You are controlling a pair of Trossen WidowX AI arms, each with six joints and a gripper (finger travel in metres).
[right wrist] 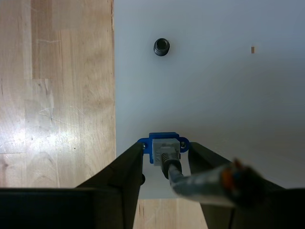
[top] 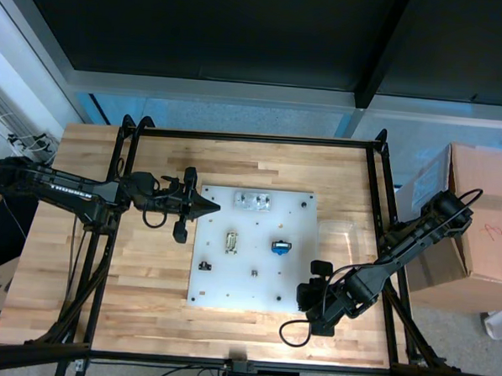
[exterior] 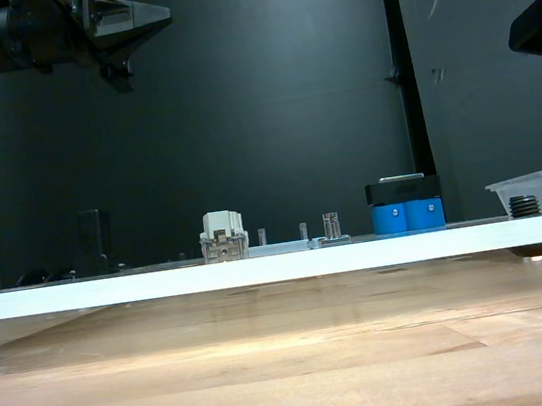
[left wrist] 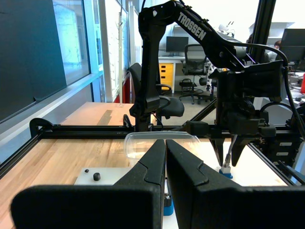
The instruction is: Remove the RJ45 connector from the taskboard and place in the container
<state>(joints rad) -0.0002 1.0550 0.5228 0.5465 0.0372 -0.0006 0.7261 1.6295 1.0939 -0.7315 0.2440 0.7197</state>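
One seated RJ45 connector [right wrist: 165, 148], right gripper [left wrist: 227, 163] straddling it; left gripper [top: 213, 207] aloft.

White taskboard [right wrist: 214, 86], blue mount [right wrist: 155, 140], grey RJ45 connector [right wrist: 167, 149], pale wood-grain table [right wrist: 57, 95].

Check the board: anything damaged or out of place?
The cable stub on the RJ45 connector ends frayed, coloured wires splayed. The connector looks seated in its blue seat, the open right claw straddling it at the near right corner of the taskboard. The left claw, shut, hovers above its left edge.
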